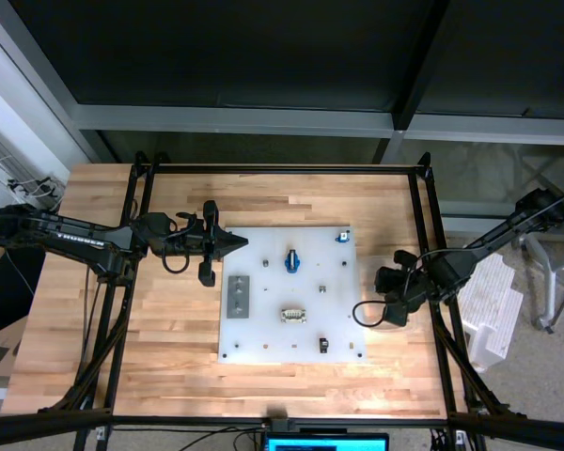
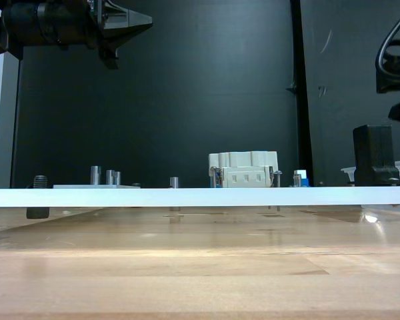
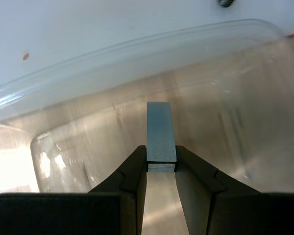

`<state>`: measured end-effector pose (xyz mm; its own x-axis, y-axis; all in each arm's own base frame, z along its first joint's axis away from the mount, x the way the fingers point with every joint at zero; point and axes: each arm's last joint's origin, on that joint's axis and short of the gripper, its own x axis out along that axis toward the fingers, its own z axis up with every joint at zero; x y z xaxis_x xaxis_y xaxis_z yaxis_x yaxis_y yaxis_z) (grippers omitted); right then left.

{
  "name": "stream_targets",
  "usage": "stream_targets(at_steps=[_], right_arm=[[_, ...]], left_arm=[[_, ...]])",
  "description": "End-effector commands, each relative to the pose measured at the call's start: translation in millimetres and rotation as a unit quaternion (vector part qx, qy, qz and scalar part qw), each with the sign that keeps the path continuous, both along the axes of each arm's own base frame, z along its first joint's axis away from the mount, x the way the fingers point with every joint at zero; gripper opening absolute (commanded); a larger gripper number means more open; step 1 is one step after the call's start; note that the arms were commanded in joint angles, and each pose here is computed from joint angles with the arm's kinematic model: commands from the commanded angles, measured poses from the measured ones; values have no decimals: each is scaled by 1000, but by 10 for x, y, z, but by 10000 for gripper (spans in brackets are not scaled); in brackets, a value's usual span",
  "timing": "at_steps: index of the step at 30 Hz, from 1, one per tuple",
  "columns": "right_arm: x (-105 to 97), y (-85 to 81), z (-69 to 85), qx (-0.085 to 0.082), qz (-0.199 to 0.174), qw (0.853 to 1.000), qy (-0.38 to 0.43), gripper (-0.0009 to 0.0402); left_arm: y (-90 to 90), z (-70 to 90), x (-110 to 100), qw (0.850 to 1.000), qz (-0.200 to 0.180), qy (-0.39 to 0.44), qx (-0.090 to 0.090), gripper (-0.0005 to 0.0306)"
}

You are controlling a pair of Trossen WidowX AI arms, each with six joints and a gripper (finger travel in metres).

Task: Remove the 16mm bar from the taskboard and place in the container

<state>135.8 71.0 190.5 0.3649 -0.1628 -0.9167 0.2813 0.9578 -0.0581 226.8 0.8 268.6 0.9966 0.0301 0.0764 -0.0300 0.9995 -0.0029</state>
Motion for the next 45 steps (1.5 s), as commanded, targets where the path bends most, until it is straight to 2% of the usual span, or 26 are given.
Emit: stream_targets(at_steps=[1, 6, 13, 19, 24, 27, 33, 40, 45], right_arm=[[-15, -3, 148, -3, 2, 1000, 26, 2], [-22, -9, 295, -18, 1, 998, 52, 2], [-15, -6, 221, -16, 0, 999, 49, 10], [18, 20, 103, 5, -10, 999, 39, 83], [20, 24, 99, 9, -15, 999, 40, 157], [16, 29, 97, 20, -15, 999, 47, 198], [16, 30, 97, 21, -15, 999, 47, 252], [25, 35, 123, 22, -14, 999, 44, 256], [118, 78, 375, 29, 22, 999, -7, 235]], left_arm=[[0, 0, 1, 1000, 0, 0, 0, 0], [0, 0, 1, 1000, 0, 0, 0, 0], [0, 0, 0, 1000, 0, 0, 0, 0], [1, 0, 1, 1000, 0, 0, 0, 0], [0, 0, 1, 1000, 0, 0, 0, 0], [0, 0, 0, 1000, 0, 0, 0, 0], [0, 0, 1, 1000, 0, 0, 0, 0], [1, 0, 1, 1000, 0, 0, 0, 0], [0, 0, 1, 1000, 0, 0, 0, 0]])
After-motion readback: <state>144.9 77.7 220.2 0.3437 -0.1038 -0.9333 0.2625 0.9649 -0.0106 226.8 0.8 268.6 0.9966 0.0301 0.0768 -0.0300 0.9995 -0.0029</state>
